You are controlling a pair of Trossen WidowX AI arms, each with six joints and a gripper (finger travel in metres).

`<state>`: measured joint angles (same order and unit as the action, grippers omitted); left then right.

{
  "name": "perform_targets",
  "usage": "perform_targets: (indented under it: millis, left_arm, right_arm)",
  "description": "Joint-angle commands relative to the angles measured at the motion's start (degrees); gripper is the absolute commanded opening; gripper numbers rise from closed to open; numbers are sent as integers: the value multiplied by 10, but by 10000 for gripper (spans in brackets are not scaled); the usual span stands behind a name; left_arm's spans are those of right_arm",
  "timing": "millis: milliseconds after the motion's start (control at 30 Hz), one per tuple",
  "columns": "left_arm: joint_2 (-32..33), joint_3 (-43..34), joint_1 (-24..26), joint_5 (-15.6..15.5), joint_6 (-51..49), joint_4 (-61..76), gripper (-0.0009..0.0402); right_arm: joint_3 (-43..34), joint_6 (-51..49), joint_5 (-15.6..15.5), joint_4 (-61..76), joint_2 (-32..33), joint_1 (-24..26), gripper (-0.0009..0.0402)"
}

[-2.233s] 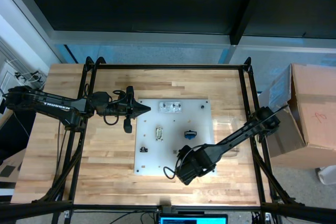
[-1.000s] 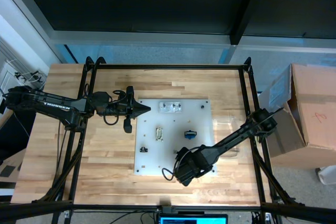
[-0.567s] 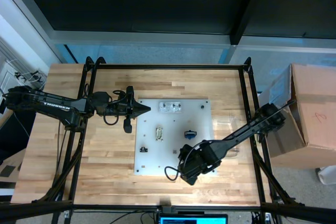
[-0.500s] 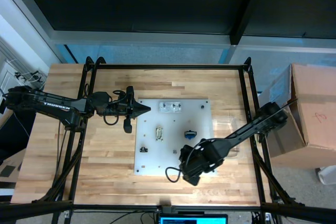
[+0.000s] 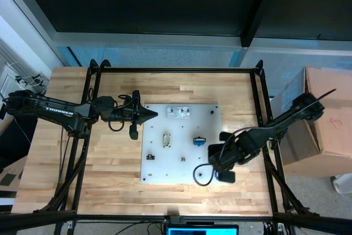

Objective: Unfasten the M12 nut and place it in the container

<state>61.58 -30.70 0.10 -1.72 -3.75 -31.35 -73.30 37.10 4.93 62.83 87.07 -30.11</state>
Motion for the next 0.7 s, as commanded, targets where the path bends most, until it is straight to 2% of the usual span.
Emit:
perform_targets:
  millis: [33, 433, 700]
  left_arm:
    - [0, 0, 0, 0, 0, 0, 0]
    - [0, 0, 0, 0, 0, 0, 0]
    - [0, 0, 0, 0, 0, 0, 0]
  right_arm:
    - [49, -1, 0, 0, -44, 8, 32]
    - [181, -23, 0, 10, -189, 52, 32]
    - [257, -35, 0, -7, -220, 63, 32]
